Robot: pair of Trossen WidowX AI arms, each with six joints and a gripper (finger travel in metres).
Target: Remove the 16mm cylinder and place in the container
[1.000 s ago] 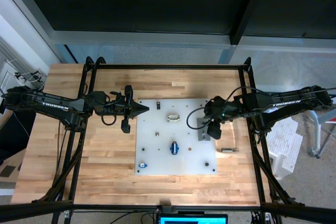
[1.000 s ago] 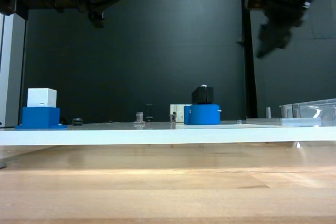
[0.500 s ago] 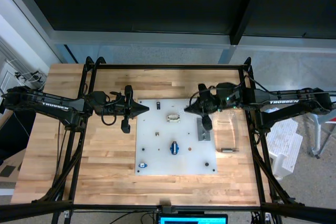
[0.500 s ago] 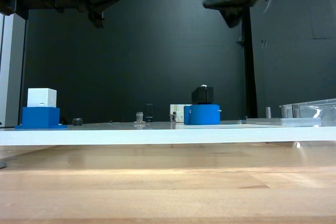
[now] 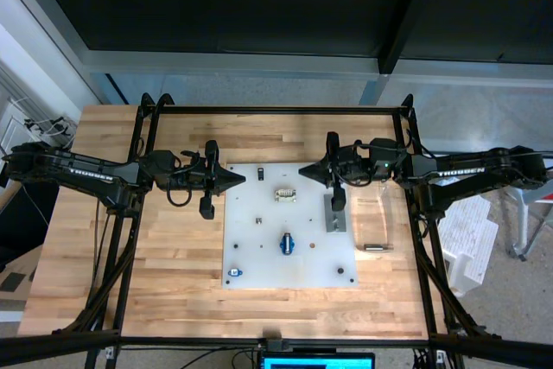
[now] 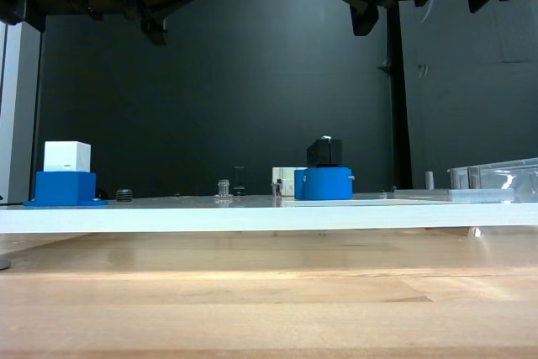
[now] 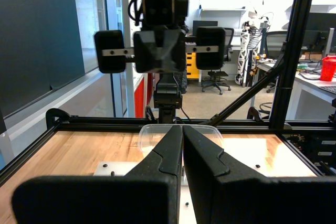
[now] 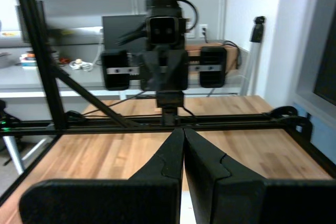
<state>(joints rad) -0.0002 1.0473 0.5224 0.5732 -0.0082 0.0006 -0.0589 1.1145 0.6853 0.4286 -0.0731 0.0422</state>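
Observation:
The 16mm cylinder (image 5: 374, 247) is a small silvery rod lying on its side just right of the white board, at the near end of the faint outline of the clear container (image 5: 373, 213). No gripper touches it. My right gripper (image 5: 302, 170) hangs high over the board's back part, pointing left and shut with nothing in it; its closed fingertips (image 8: 184, 128) meet in the right wrist view. Level above the board's left edge, my left gripper (image 5: 239, 177) is shut and empty, pointing right. The container (image 7: 181, 131) also shows behind its closed fingers in the left wrist view.
The white board (image 5: 259, 252) carries a blue fitting (image 5: 286, 244), a grey metal block (image 5: 334, 213), a small connector (image 5: 284, 194) and a little blue part (image 5: 233, 273). Black frame rails (image 5: 276, 111) border the table. In the low view a white cube on a blue base (image 6: 65, 176) stands at the left.
The right arm lifted from above the grey block and container, swung left and levelled out over the board's back. The cylinder and the left arm stayed where they were.

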